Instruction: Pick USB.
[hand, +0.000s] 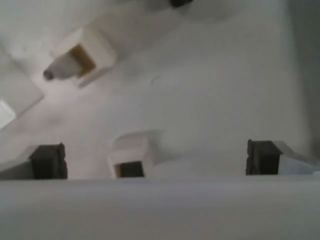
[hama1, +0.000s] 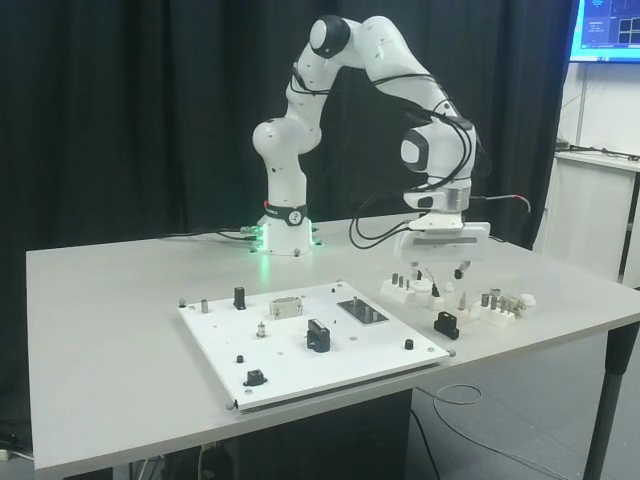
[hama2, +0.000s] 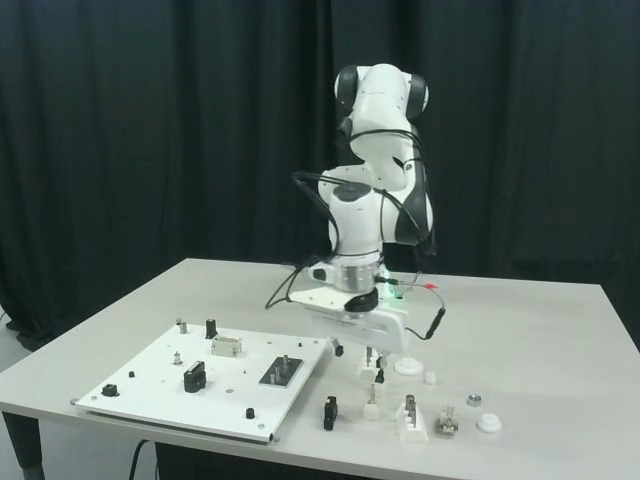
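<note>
Gripper (hand: 155, 159), jaws released wide, poised above white holders near table's (hama1: 120, 290) right edge; I judge plug (hand: 131, 159) sits between fingertips for straddling grasp.

Pincer (hand: 155, 160) spread wide; white holder block (hand: 131, 157) stands between its fingertips, second white holder (hand: 85, 55) near, bare table (hand: 215, 100) beyond.
</note>
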